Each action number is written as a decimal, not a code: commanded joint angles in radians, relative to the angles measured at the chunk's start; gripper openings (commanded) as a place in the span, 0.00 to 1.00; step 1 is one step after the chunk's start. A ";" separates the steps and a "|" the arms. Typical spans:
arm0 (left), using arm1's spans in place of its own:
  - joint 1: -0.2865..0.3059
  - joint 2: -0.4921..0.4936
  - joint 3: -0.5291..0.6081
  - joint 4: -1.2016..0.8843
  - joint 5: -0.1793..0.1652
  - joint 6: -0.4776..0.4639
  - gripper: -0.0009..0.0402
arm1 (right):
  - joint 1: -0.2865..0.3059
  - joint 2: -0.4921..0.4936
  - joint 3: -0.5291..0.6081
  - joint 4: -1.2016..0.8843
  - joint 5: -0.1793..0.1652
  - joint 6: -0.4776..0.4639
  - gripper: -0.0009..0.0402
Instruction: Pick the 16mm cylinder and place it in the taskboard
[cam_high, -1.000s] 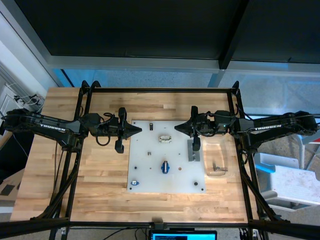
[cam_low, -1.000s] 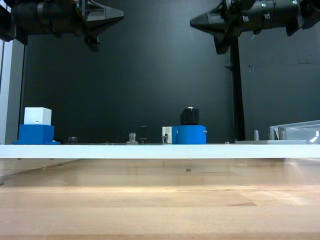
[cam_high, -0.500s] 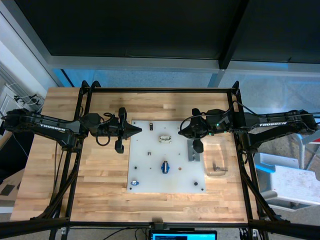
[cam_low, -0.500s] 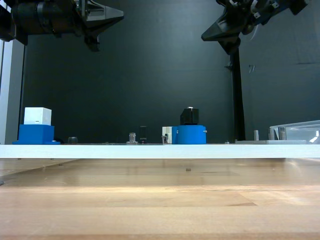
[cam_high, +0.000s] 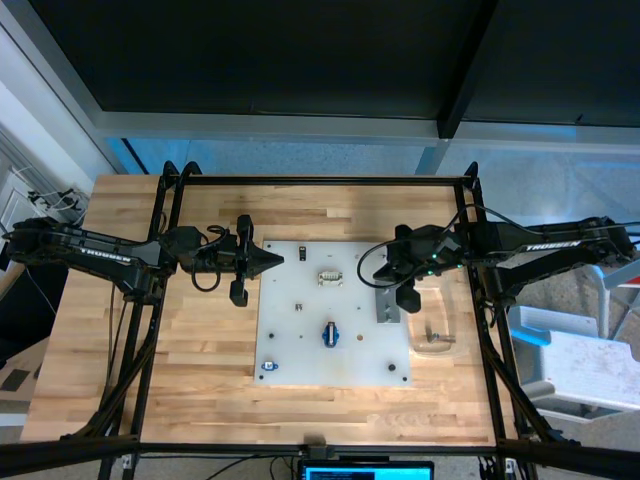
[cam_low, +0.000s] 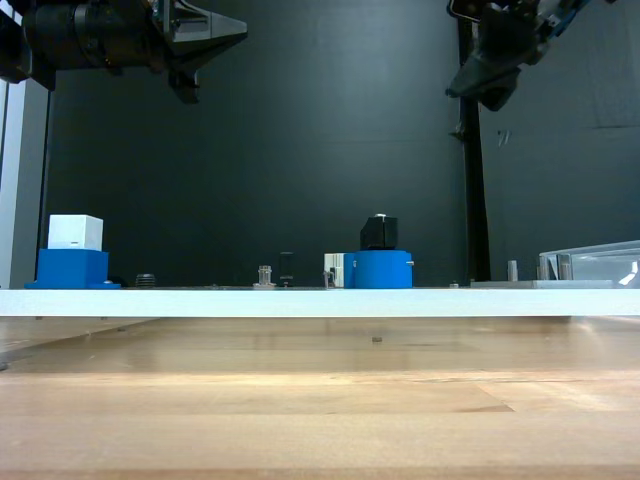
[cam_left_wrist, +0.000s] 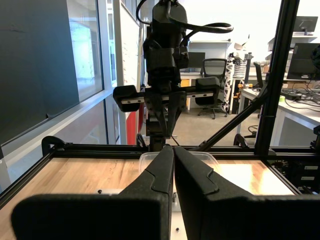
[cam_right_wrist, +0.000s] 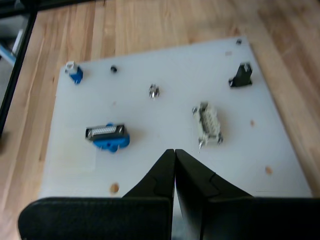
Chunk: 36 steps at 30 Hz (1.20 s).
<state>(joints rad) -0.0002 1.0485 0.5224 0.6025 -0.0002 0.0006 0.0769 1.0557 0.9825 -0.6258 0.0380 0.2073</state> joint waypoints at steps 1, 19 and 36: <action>0.000 0.001 0.000 0.000 0.000 0.000 0.02 | 0.027 0.002 0.034 -0.081 0.007 0.026 0.02; 0.000 0.000 0.000 0.000 0.000 0.000 0.02 | 0.193 0.080 0.145 -0.453 0.041 0.130 0.02; 0.000 0.000 0.000 0.000 0.000 0.000 0.02 | 0.335 0.113 0.137 -0.547 0.042 0.208 0.02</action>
